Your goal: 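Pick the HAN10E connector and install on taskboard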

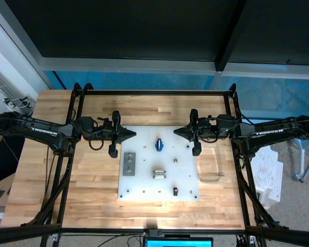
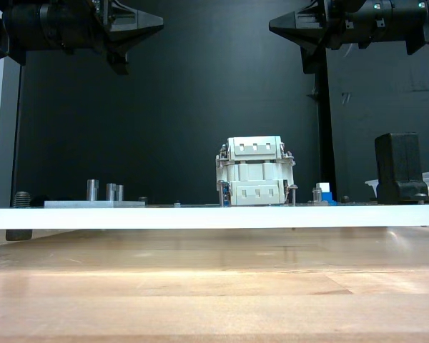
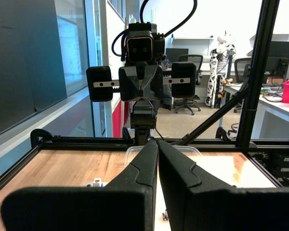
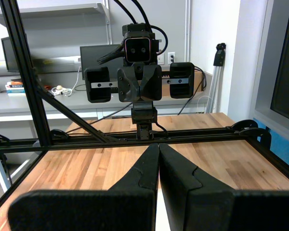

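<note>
The HAN10E connector [image 1: 158, 175] rests on the white taskboard [image 1: 144, 186], a little in front of the board's middle. From table height the connector [image 2: 254, 150] is the top of a whitish two-tier stack standing on the taskboard [image 2: 200, 216]. My left gripper [image 1: 134, 134] hangs shut above the board's far left corner, holding nothing. My right gripper [image 1: 175, 131] hangs shut above the far right part, also holding nothing. Both tips point inward, high above the board: left gripper [image 2: 157, 27], right gripper [image 2: 274, 27]. Each wrist view shows closed fingers, on the left gripper [image 3: 157, 144] and on the right gripper [image 4: 159, 147].
The board also carries a grey metal block [image 1: 129, 163] at its left, a blue knob [image 1: 159, 144] near the far edge and a black fitting [image 1: 175, 192] near the front. A clear plastic container [image 1: 212, 167] lies right of the board. A black frame surrounds the table.
</note>
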